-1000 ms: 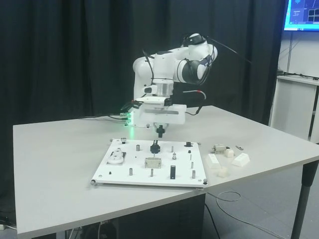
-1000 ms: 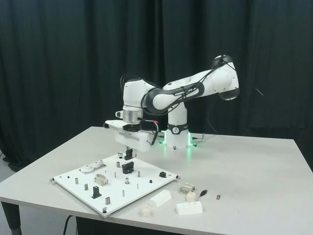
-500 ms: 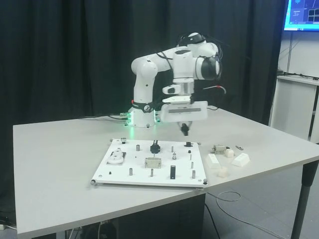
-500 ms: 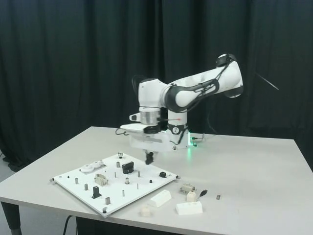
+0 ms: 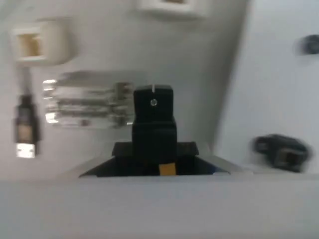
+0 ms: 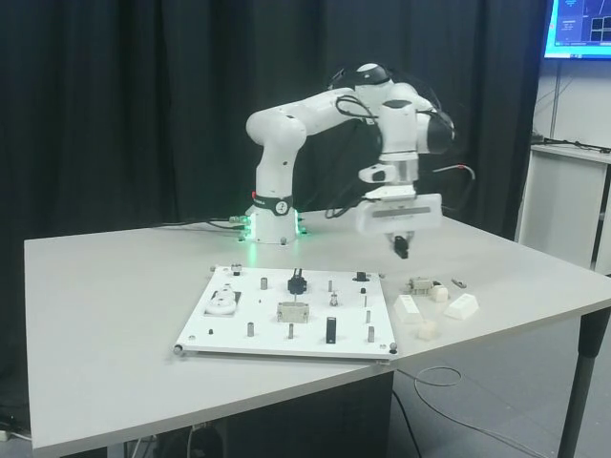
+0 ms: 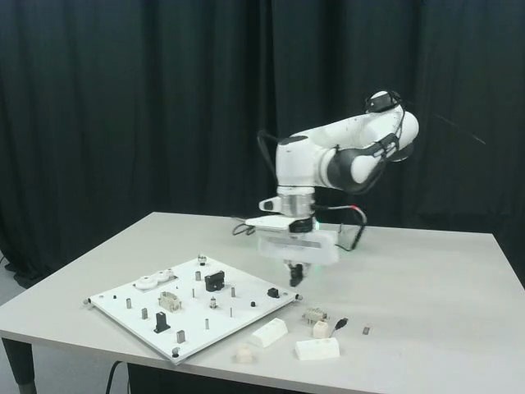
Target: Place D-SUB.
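Currently the gripper [image 5: 153, 107] [image 6: 401, 247] [image 7: 296, 277] hangs in the air with nothing held. Its black fingers look pressed together in the wrist view, no gap between them.

Directly under it, on the grey table [image 6: 105, 286] [image 7: 426, 279], lies the D-SUB [image 5: 84, 106] [image 6: 416, 283] [image 7: 314, 315], a metal-shelled connector flat on its side. It is apart from the gripper and untouched. It sits just off the edge of the white board [image 5: 279, 74] [image 6: 224, 329] [image 7: 123, 316], on bare table.

Close beside the D-SUB:
- a small white square block [image 5: 37, 42] [image 6: 438, 293] [image 7: 321, 328], touching or nearly touching it in the room views
- a USB plug [image 5: 25, 130] [image 6: 459, 282] [image 7: 340, 324] with a black body, just beyond the block

Further out on the table are three more white parts: a long one [image 6: 408, 306] [image 7: 269, 332], a wedge-shaped one [image 6: 460, 306] [image 7: 317, 349], and a small cube [image 6: 427, 330] [image 7: 243, 355] nearest the table's front edge.

On the board stand small pegs and fixtures, including a black clip [image 5: 279, 149] [image 6: 360, 277] [image 7: 272, 292] near the edge closest to the gripper.

The arm base [image 6: 270, 224] shows a green light.
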Motion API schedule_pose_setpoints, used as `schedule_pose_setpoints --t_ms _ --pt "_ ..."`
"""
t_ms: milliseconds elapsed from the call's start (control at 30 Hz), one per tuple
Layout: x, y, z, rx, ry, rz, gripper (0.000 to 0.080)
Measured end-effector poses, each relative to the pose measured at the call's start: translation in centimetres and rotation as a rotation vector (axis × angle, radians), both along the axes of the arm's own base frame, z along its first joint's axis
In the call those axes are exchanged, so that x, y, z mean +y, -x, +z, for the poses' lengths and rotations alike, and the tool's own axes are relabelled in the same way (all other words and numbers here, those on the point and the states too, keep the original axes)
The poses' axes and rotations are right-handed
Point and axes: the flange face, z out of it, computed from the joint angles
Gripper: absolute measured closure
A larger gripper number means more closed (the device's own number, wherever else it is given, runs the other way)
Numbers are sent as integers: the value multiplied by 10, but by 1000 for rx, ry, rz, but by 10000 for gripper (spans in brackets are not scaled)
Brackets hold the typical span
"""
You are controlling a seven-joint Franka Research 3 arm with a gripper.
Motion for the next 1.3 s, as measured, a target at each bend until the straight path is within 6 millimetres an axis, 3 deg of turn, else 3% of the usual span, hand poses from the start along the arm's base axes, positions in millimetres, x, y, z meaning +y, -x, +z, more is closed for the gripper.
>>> schedule_pose_setpoints --t_ms 367,633,967,1300 --pt "81 -3 -19 3 22 20 648" --pt "125 5 -32 14 55 -13 648" --pt "159 20 -49 -1 95 -54 648" --pt "174 28 -62 -33 121 -89 648"
